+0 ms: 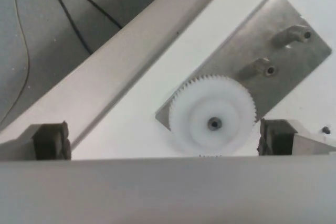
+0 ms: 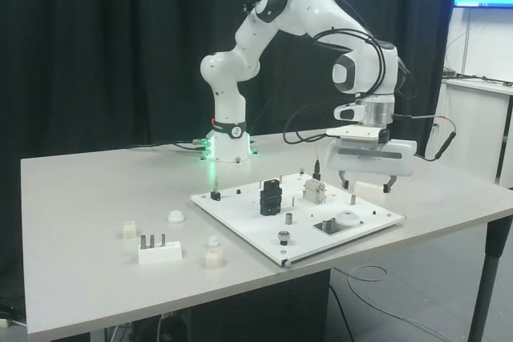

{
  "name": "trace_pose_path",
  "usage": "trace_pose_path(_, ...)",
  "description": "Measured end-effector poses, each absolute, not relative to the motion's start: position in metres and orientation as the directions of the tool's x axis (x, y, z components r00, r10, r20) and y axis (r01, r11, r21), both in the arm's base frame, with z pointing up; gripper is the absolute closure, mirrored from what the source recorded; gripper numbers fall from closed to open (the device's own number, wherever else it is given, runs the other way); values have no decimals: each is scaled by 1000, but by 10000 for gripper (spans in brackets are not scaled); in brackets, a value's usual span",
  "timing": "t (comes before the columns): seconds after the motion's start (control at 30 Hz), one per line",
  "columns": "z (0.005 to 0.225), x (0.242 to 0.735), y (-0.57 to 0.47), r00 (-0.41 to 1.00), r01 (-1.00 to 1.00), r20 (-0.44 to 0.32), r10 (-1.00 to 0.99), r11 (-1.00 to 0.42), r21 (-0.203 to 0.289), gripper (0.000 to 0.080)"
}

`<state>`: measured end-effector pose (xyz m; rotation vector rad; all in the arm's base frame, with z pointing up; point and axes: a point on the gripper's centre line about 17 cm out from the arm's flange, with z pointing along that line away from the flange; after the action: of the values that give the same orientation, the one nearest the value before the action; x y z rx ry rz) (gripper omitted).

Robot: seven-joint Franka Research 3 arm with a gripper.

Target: Pick medium gear.

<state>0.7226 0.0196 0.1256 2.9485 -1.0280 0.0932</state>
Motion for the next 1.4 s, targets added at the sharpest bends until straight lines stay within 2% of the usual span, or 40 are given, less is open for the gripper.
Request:
trace_pose_path(0.8,149,728,6,793,-608,71,-605,-793,29,3)
trace_pose_path(1.4,172,738,-22,797,-600,99,-595,-799,27,3)
